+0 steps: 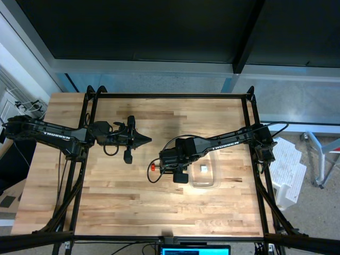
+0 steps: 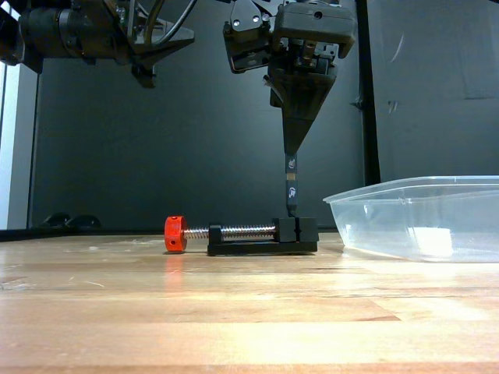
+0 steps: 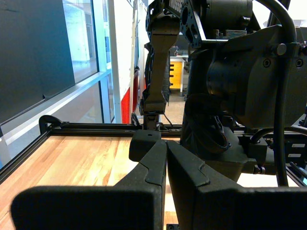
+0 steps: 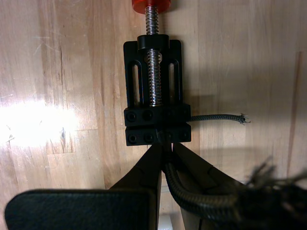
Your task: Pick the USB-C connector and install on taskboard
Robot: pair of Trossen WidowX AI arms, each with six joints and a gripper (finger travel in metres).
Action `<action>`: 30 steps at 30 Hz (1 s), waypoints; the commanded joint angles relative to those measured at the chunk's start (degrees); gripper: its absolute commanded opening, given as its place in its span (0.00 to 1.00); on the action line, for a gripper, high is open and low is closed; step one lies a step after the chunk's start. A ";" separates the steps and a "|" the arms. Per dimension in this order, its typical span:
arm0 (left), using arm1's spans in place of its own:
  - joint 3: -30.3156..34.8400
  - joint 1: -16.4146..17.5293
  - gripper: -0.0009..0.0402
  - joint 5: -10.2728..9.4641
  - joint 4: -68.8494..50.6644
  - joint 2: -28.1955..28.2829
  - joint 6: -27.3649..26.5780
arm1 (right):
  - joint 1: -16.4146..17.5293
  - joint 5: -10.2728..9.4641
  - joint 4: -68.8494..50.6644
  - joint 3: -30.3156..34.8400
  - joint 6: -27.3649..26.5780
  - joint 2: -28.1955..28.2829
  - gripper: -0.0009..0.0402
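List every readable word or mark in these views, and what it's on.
"TROSSEN": on the left arm, whose left hand hovers, shut, above the table.
Right arm lettering: too small to read; its right hand is above the taskboard.
White marks on the thin strip under that hand: unreadable.

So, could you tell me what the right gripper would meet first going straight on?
Probably the taskboard: the right gripper, shut on a braided cable, points down at its black block end, at or just above it. The left gripper hangs high at left.
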 commanded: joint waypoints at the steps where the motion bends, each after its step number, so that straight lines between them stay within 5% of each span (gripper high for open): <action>1: 0.00 0.02 0.02 0.00 0.02 0.00 0.00 | 0.00 -0.26 0.07 -0.07 -0.13 0.02 0.02; 30: 0.00 0.00 0.02 0.00 0.02 0.00 0.00 | -0.02 -0.63 0.33 -0.90 -2.14 0.02 0.02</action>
